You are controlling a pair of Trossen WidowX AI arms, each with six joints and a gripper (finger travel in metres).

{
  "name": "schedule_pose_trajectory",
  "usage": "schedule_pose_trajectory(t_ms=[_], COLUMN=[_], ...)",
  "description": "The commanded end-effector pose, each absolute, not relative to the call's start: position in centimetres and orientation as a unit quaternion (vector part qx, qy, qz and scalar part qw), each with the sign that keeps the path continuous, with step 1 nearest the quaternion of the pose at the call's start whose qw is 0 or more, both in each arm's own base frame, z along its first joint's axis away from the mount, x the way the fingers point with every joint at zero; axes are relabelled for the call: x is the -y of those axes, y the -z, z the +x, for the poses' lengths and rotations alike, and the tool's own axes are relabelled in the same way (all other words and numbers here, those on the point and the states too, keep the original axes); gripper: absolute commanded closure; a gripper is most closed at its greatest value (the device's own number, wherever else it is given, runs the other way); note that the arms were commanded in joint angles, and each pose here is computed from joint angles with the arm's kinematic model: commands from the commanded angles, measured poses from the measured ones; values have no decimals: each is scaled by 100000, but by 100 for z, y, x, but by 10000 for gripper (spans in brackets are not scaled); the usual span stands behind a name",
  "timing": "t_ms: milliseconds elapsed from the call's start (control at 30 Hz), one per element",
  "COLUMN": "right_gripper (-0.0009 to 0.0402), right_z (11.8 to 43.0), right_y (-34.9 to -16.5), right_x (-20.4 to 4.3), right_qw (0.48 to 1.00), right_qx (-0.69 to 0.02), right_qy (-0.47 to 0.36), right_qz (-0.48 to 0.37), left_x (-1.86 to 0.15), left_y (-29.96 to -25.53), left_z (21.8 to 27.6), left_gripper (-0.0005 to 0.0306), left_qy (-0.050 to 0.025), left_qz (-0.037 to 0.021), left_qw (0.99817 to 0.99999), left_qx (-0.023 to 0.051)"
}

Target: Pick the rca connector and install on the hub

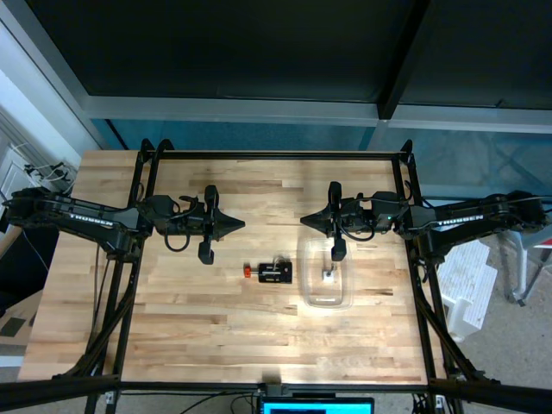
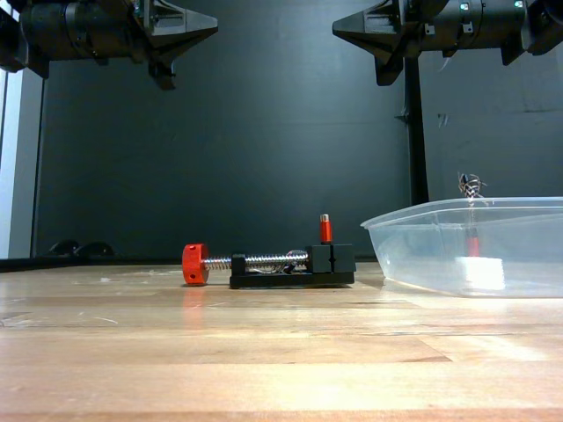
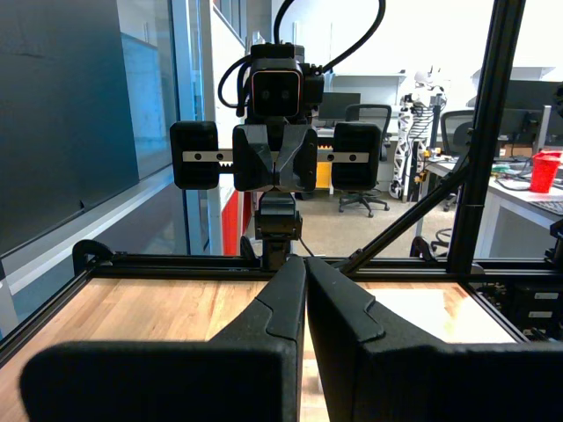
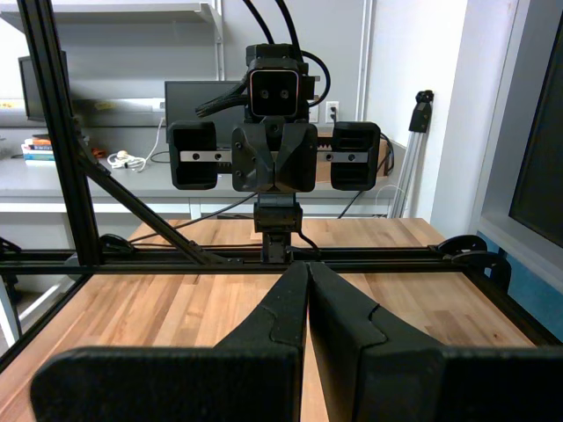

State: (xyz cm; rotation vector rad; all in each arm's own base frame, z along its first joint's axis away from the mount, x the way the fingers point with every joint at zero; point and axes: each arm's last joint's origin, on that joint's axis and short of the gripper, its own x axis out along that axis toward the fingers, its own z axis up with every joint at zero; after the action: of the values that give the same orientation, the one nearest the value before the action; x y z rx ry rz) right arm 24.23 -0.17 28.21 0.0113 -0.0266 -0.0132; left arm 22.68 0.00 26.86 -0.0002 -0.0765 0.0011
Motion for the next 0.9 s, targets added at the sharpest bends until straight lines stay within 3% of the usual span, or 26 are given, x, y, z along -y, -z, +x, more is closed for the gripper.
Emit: schedule_pose_trajectory(t_ms=[33, 567, 900], right_gripper=[393, 393, 393], right_z=[2424, 2425, 2430], right_y=[-2819, -2812, -2887], right_x=[17, 16, -38], right_qw=[99988, 99971, 98422], right_qx=[1291, 290, -17531], right_qy=[679, 585, -107], right_qz=[563, 2317, 2379], left_x=[0, -1, -1], left_y=[-2685, -2685, -2685], left_z=[2269, 2269, 2269], left_gripper=[300, 300, 300], left_qy=[-38, -57, -57], left_qz=[-12, -11, -11], left_qw=[99928, 99928, 99928], left_qx=[3804, 3804, 3804])
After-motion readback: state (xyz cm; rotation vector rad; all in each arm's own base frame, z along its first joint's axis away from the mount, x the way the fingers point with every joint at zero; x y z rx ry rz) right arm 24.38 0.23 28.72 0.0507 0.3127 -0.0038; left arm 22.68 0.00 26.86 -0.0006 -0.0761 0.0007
